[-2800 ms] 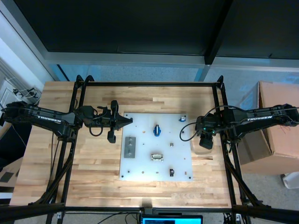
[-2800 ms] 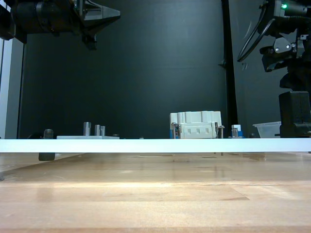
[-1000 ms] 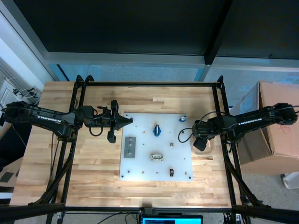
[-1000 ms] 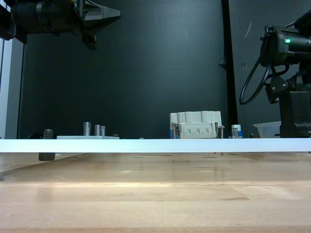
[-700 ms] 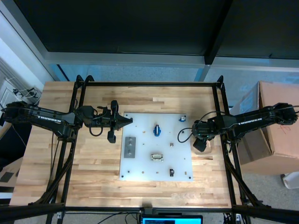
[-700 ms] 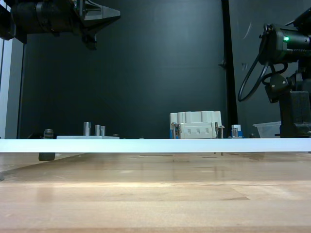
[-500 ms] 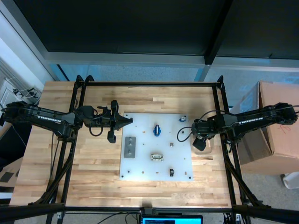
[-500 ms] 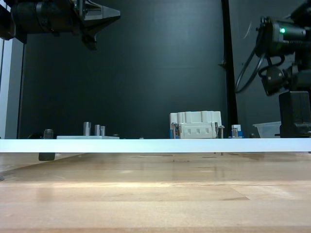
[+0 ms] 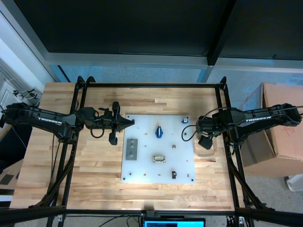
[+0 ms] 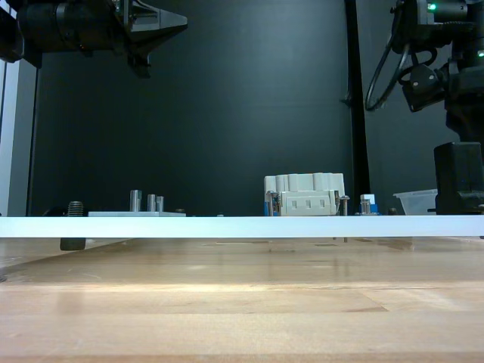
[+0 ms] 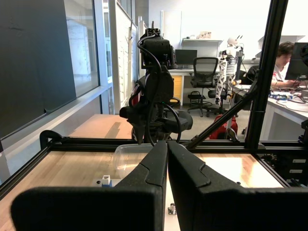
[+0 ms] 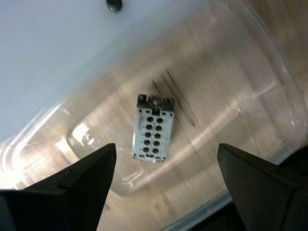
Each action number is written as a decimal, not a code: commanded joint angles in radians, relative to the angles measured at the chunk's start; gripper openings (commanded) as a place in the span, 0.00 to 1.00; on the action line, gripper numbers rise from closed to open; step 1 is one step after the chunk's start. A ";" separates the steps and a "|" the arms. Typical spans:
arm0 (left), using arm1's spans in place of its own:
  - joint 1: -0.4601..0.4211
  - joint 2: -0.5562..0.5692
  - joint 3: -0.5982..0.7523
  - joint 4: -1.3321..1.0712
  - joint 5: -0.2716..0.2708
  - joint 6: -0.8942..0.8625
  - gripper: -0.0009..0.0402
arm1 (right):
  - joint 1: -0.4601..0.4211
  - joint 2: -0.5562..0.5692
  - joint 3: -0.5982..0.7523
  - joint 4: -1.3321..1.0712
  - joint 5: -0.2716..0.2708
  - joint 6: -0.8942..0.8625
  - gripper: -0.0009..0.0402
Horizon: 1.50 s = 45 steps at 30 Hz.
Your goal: Remove the HAN10E connector from the taskboard and place in the container
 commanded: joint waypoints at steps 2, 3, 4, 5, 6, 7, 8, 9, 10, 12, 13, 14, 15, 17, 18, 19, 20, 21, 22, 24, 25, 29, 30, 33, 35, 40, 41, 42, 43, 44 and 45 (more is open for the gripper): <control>0.000 0.000 0.000 0.000 0.000 0.000 0.02 | 0.000 0.000 0.015 0.089 0.001 -0.039 0.67; 0.000 0.000 0.000 0.000 0.000 0.000 0.02 | -0.001 0.000 0.022 0.128 0.005 -0.053 0.65; 0.000 0.000 0.000 0.000 0.000 0.000 0.02 | -0.001 0.000 0.027 0.171 0.005 -0.076 0.64; 0.000 0.000 0.000 0.000 0.000 0.000 0.02 | -0.002 0.000 0.030 0.217 0.005 -0.101 0.62; 0.000 0.000 0.000 0.000 0.000 0.000 0.02 | -0.003 0.000 0.031 0.267 0.005 -0.128 0.61; 0.000 0.000 0.000 0.000 0.000 0.000 0.02 | -0.003 0.000 0.030 0.313 0.005 -0.156 0.59; 0.000 0.000 0.000 0.000 0.000 0.000 0.02 | -0.003 0.000 0.030 0.358 0.005 -0.188 0.57; 0.000 0.000 0.000 0.000 0.000 0.000 0.02 | -0.003 0.000 0.030 0.401 0.005 -0.217 0.56; 0.000 0.000 0.000 0.000 0.000 0.000 0.02 | -0.003 0.000 0.030 0.443 0.005 -0.246 0.54; 0.000 0.000 0.000 0.000 0.000 0.000 0.02 | -0.002 0.000 0.030 0.529 0.005 -0.301 0.51; 0.000 0.000 0.000 0.000 0.000 0.000 0.02 | -0.002 0.000 0.030 0.573 0.005 -0.325 0.49; 0.000 0.000 0.000 0.000 0.000 0.000 0.02 | -0.002 0.000 0.030 0.618 0.004 -0.347 0.47; 0.000 0.000 0.000 0.000 0.000 0.000 0.02 | -0.002 0.000 0.030 0.664 0.003 -0.370 0.46; 0.000 0.000 0.000 0.000 0.000 0.000 0.02 | -0.002 0.000 0.030 0.750 -0.002 -0.410 0.42; 0.000 0.000 0.000 0.000 0.000 0.000 0.02 | -0.002 0.000 0.030 0.793 -0.005 -0.428 0.41; 0.000 0.000 0.000 0.000 0.000 0.000 0.02 | -0.002 0.000 0.030 0.829 -0.006 -0.445 0.39; 0.000 0.000 0.000 0.000 0.000 0.000 0.02 | -0.002 0.000 0.030 0.866 -0.008 -0.462 0.37; 0.000 0.000 0.000 0.000 0.000 0.000 0.02 | -0.002 0.000 0.030 0.901 -0.008 -0.481 0.36; 0.000 0.000 0.000 0.000 0.000 0.000 0.02 | -0.002 0.000 0.030 0.937 -0.007 -0.503 0.34; 0.000 0.000 0.000 0.000 0.000 0.000 0.02 | -0.003 0.000 0.029 1.009 -0.007 -0.545 0.31; 0.000 0.000 0.000 0.000 0.000 0.000 0.02 | -0.003 0.003 0.029 1.044 -0.007 -0.559 0.29; 0.000 0.000 0.000 0.000 0.000 0.000 0.02 | -0.009 0.018 0.023 1.185 -0.015 -0.603 0.23; 0.000 0.000 0.000 0.000 0.000 0.000 0.02 | -0.014 0.022 0.018 1.223 -0.040 -0.605 0.21; 0.000 0.000 0.000 0.000 0.000 0.000 0.02 | -0.038 0.045 0.004 1.333 -0.114 -0.600 0.14; 0.000 0.000 0.000 0.000 0.000 0.000 0.02 | -0.055 0.060 -0.009 1.397 -0.133 -0.602 0.09; 0.000 0.000 0.000 0.000 0.000 0.000 0.02 | -0.090 0.097 -0.050 1.552 -0.165 -0.594 0.03; 0.000 0.000 0.000 0.000 0.000 0.000 0.02 | -0.090 0.104 -0.060 1.585 -0.165 -0.594 0.03; 0.000 0.000 0.000 0.000 0.000 0.000 0.02 | -0.091 0.113 -0.069 1.619 -0.164 -0.594 0.03; 0.000 0.000 0.000 0.000 0.000 0.000 0.02 | -0.092 0.118 -0.079 1.648 -0.164 -0.594 0.02; 0.000 0.000 0.000 0.000 0.000 0.000 0.02 | -0.093 0.124 -0.088 1.675 -0.165 -0.594 0.02; 0.000 0.000 0.000 0.000 0.000 0.000 0.02 | -0.093 0.129 -0.097 1.698 -0.165 -0.594 0.02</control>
